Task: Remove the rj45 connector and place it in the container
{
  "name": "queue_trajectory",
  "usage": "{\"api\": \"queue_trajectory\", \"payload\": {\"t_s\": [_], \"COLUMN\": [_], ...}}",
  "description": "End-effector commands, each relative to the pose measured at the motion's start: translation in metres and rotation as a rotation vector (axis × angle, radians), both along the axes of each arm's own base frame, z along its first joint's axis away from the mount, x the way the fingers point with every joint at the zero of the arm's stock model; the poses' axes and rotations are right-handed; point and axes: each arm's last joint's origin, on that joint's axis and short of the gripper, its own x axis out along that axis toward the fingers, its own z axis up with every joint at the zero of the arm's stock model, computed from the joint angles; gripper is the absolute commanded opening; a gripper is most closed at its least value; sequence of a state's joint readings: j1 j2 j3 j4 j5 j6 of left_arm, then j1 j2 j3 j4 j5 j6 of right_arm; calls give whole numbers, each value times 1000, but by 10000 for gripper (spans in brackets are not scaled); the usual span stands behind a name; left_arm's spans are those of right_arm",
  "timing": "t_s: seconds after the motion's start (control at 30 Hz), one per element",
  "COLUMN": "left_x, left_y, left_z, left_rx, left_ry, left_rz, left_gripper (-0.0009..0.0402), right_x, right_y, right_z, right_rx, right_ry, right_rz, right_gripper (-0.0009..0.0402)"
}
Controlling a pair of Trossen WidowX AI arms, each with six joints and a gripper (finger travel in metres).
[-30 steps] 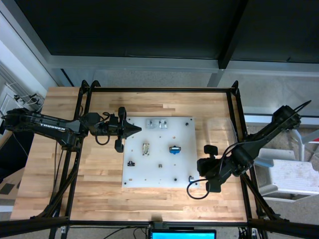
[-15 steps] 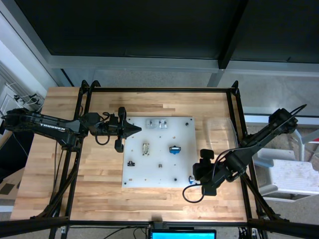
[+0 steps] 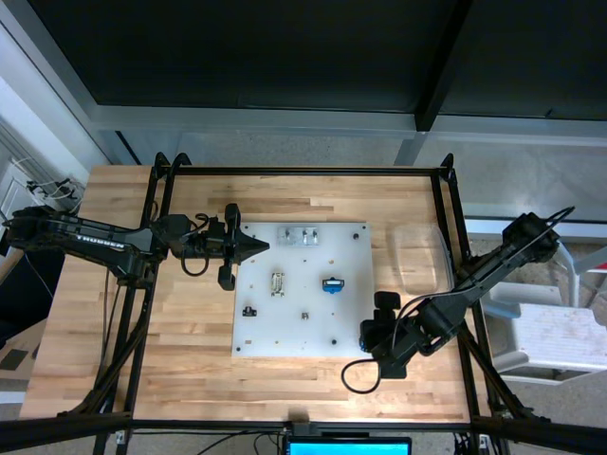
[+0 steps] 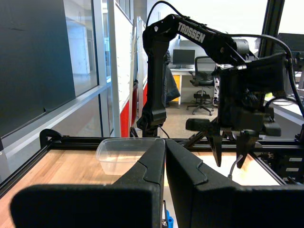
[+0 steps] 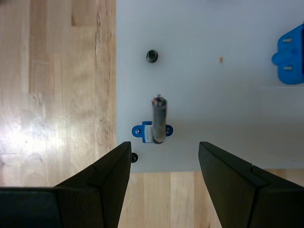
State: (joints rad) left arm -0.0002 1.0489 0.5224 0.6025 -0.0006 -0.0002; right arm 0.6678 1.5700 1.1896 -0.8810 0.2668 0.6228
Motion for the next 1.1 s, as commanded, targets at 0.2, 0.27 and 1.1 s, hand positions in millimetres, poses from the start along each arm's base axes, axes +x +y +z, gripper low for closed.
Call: {"api": "queue_trajectory", "payload": {"t_s": [0.2,0.27,1.1], "left_x": [0,0,0], "left_y": [0,0,0], "left_z": [0,0,0], "left_rx": [0,0,0], "left_ry": [0,-1,0], "left_rz": [0,0,0], "left_gripper": [1,1,1], "right_x": [1,1,0], "right_y": [1,0,-8], "right_z": [-18,-20,-45], "right_rx": [28,22,39], "right_ry": [-26,-25,-61], "right_rz": [4,3,-13], "right_gripper": [197,197,196]}}
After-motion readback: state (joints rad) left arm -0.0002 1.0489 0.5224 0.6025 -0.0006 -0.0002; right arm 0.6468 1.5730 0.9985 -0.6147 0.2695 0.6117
